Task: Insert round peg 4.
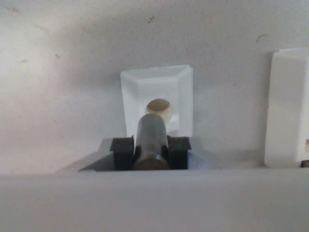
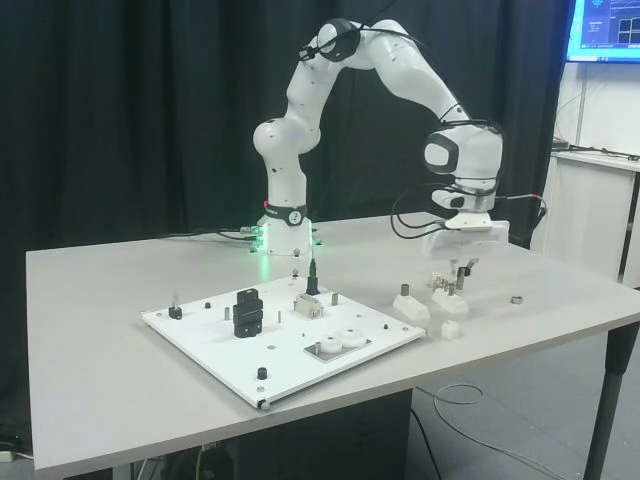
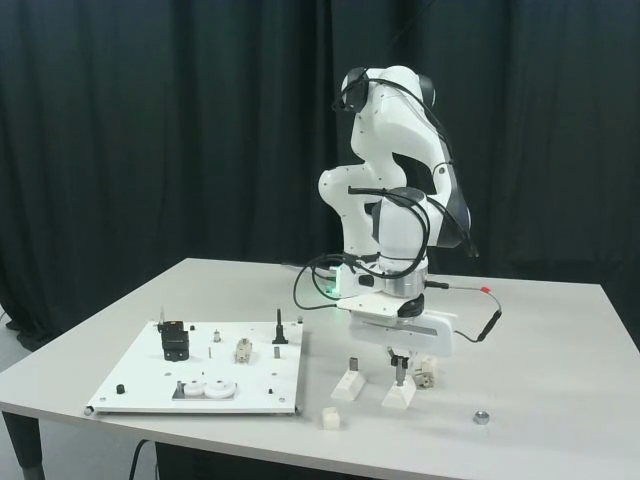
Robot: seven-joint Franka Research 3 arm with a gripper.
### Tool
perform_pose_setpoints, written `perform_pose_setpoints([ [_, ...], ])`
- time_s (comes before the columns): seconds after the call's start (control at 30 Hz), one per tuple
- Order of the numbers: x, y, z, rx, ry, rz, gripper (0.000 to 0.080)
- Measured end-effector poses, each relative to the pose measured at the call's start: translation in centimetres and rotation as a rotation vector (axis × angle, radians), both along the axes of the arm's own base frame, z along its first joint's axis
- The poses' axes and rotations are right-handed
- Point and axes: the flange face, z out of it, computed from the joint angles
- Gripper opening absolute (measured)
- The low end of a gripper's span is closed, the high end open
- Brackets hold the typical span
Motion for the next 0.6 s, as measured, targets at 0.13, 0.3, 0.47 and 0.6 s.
perform_pose_setpoints([
  [0.13,0.0,0.0,0.0,-0.005,-0.001,0.034,0.0145],
  [0.3,0.2,-0.1,0.2,-0.018,-0.007,0.056,0.0145],
  [0.47,0.8,-0.4,0.8,-0.043,-0.025,0.106,0.0145],
  [0.6,1.6,-1.1,1.6,-0.066,-0.041,0.139,0.0145],
])
